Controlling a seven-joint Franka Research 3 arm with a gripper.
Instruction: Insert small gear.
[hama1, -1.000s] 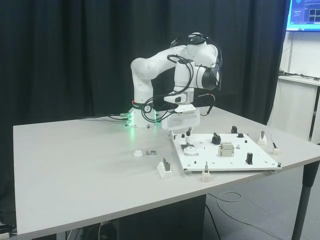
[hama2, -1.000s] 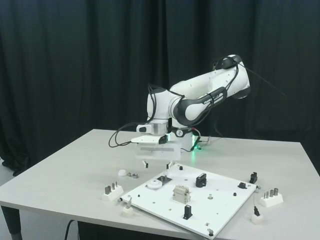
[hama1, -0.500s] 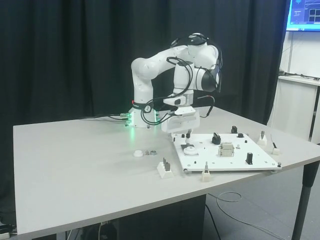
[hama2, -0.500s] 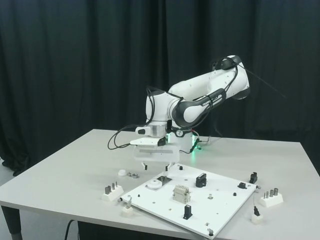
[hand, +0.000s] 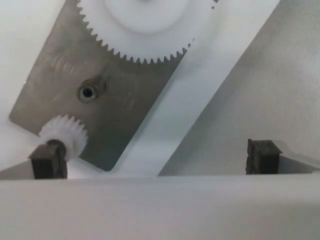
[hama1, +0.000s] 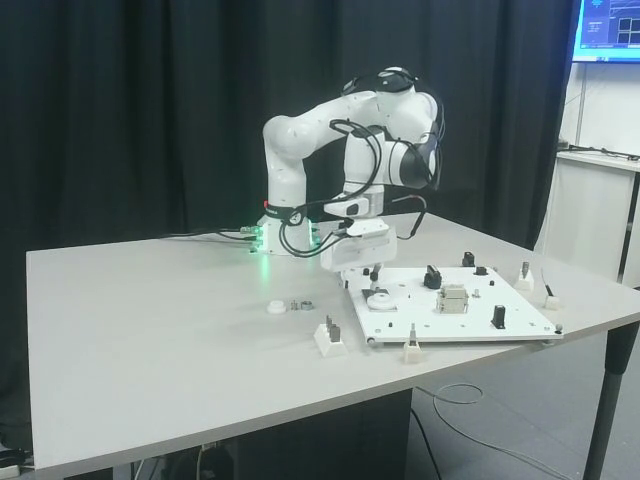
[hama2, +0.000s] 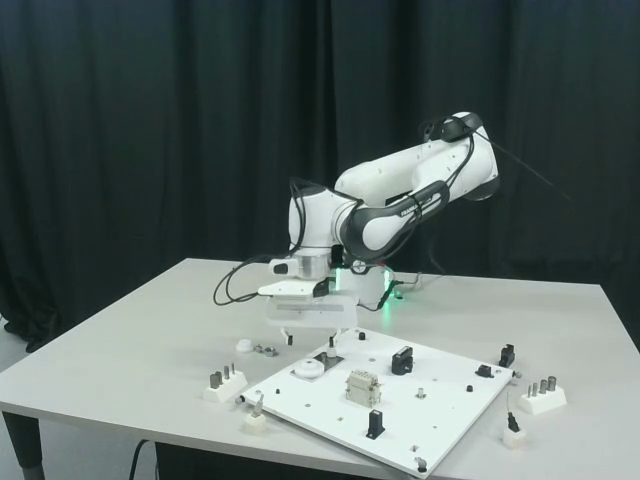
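In the wrist view a small white gear sits on the corner of a grey metal plate, apart from the large white gear. A bare hole lies between the two gears. My gripper is open and holds nothing. One black fingertip overlaps the small gear's edge in the picture, and the other fingertip is over the grey table. In the room views the gripper hovers above the near-left edge of the white board, just beyond the large gear.
The white board carries a grey connector block and several small black parts. On the table left of it lie a white disc, small metal pieces and a white holder with pins. More holders stand at the board's edges.
The gripper has risen a little and shifted left, from above the gear plate toward the board's edge. Its fingers stay open and the small gear stays on the plate.
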